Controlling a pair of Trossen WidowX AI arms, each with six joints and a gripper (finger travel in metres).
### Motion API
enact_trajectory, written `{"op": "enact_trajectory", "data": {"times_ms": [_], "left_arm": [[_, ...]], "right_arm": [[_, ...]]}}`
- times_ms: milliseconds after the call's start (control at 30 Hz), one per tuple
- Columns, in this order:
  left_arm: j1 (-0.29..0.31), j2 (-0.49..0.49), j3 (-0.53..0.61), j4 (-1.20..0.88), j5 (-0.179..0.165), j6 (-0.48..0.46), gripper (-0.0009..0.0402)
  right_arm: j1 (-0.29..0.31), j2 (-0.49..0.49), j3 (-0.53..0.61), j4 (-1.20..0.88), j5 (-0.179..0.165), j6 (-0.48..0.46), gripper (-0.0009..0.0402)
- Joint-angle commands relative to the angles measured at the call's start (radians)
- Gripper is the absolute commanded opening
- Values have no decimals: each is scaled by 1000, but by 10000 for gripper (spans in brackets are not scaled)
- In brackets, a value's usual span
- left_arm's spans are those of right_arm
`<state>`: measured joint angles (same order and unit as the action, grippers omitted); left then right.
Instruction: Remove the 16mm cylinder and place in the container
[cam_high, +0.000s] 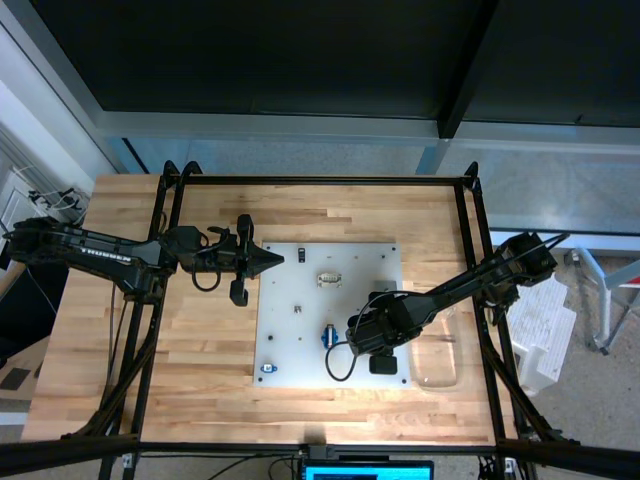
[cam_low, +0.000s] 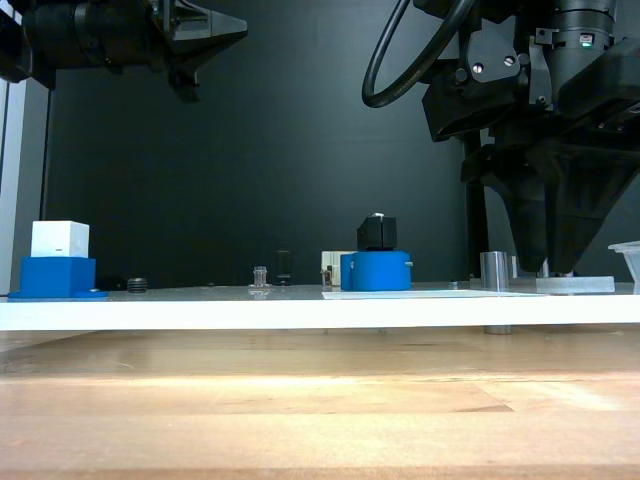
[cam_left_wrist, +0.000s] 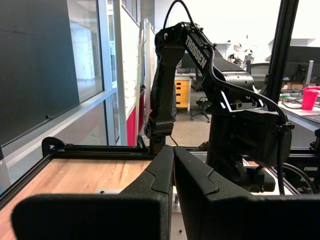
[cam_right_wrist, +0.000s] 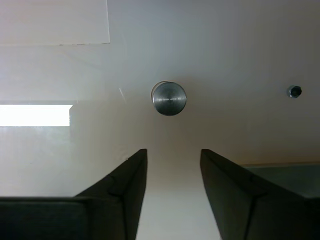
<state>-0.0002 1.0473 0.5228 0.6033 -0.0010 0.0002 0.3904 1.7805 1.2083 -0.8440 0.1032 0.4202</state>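
None of the task is judged done: the one 16mm cylinder (cam_right_wrist: 169, 98) is seen upright in its hole in the single white board (cam_high: 300, 300), just ahead of the right gripper (cam_right_wrist: 173, 152), whose jaws are parted and empty. Grasping, lifting and carrying to the one clear container (cam_high: 437, 362) beside the board are left. The left gripper (cam_high: 272, 258) is held aloft, jaws pressed together. Two blue fittings (cam_low: 375, 271) are counted.

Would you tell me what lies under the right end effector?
The white board, with the 16mm cylinder upright just beside the open right end effector. Its seated base is hidden. The left end effector, shut, hovers above the board's left edge.
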Motion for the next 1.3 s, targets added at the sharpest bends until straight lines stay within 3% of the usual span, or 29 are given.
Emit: {"op": "enact_trajectory", "data": {"times_ms": [33, 600, 767, 933, 1167, 1300], "left_arm": [[0, 0, 0, 0, 0, 0, 0], [0, 0, 0, 0, 0, 0, 0], [0, 0, 0, 0, 0, 0, 0], [0, 0, 0, 0, 0, 0, 0], [0, 0, 0, 0, 0, 0, 0], [0, 0, 0, 0, 0, 0, 0]], "right_arm": [[2, 0, 0, 0, -1, -2, 105], [5, 0, 0, -2, 0, -2, -2], [5, 0, 1, -7, -2, -2, 5], [5, -3, 42, -66, -26, -11, 24], [3, -8, 106, -111, -25, -19, 99], [2, -8, 131, -112, -5, -17, 148]]}}
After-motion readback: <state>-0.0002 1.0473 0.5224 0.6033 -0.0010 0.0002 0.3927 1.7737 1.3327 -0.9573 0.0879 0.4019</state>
